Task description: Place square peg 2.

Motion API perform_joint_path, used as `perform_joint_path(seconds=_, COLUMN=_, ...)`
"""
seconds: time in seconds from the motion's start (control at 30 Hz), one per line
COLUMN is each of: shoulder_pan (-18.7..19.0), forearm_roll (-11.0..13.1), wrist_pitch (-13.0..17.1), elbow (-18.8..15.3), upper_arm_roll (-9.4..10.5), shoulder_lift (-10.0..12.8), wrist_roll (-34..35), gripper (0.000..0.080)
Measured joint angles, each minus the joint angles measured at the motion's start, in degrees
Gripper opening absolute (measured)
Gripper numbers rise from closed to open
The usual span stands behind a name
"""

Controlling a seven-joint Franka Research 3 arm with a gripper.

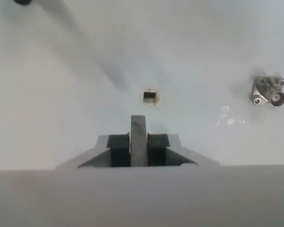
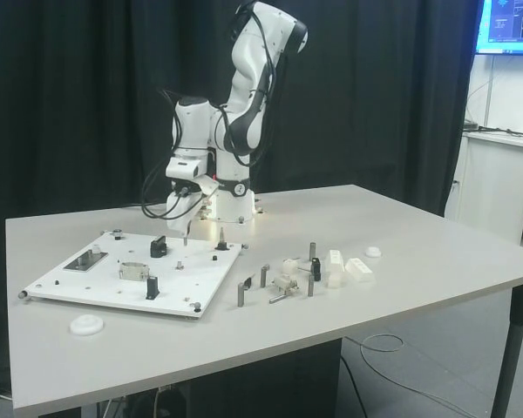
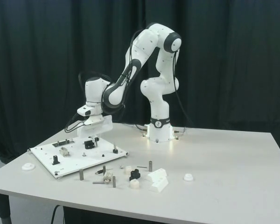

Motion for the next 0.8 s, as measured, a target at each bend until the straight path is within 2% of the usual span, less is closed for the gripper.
perform_joint_path(seconds=0.3, shoulder_pan=2.8, forearm_roll=-1.8, wrist_pitch=-1.4, elbow=0.0, upper_arm_roll=-2.47, shoulder_lift=0.2, wrist_roll=2.1, gripper=0.0074)
perform_joint_path(seconds=0.8, shoulder_pan=4.9, forearm_roll=-5.0, wrist_pitch=-1.5, elbow=0.0, upper_arm_roll=-3.38, shoulder_lift=0.2, wrist_roll=6.6, gripper=0.0074)
